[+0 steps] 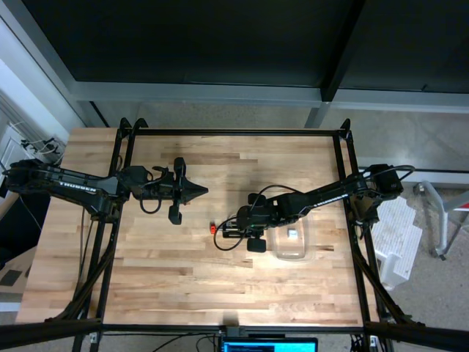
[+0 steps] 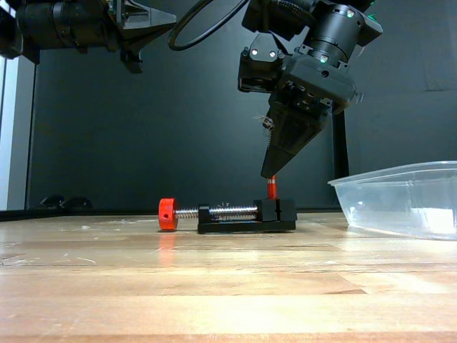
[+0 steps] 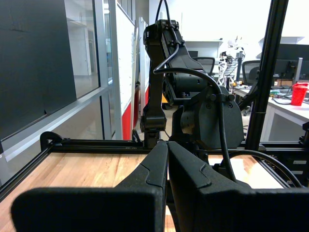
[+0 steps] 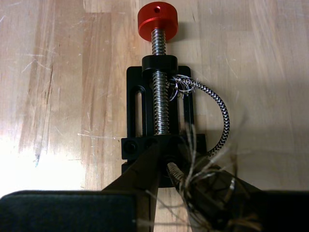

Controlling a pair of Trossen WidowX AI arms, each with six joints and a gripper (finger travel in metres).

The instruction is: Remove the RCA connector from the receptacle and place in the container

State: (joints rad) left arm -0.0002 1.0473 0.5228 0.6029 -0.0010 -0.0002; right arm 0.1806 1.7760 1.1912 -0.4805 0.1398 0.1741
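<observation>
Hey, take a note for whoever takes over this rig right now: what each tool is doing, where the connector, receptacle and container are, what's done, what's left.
Left tool: shut, holding nothing, parked above the left side of the table.
Right tool: pointing straight down, shut on the top of the RCA connector.
The connector stands upright, still seated in the receptacle, which lies on the table beside the container, apart from it.
Done: the grasp, apparently.
Left: pull the connector up and out, carry it to the container, release.
</observation>
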